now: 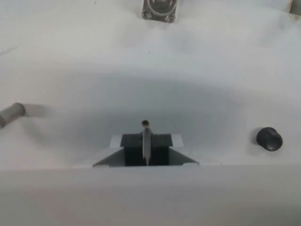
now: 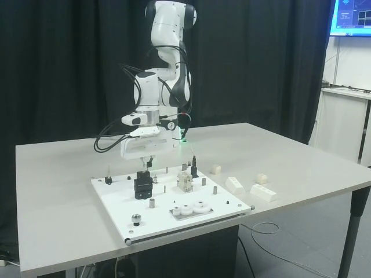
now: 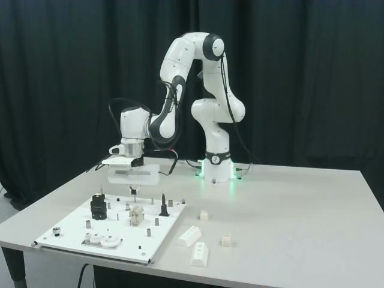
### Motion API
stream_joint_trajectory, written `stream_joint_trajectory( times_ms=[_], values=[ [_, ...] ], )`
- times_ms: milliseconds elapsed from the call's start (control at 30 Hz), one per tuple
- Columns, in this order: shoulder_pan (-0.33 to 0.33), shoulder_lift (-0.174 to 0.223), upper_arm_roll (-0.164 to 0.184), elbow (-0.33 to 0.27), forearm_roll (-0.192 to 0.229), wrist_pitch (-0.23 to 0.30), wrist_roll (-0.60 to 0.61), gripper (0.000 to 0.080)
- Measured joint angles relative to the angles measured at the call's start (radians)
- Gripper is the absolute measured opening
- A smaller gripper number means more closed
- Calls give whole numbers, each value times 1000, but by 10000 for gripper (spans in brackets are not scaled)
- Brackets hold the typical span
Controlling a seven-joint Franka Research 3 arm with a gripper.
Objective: Insert round peg 1.
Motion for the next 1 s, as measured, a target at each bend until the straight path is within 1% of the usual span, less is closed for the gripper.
stream_joint_trajectory(
  times_ms=[567,1000],
  values=[
    [0,0,7,0,13,0,0,31],
    [0,0,8,0,13,9,-3,31]
  ],
)
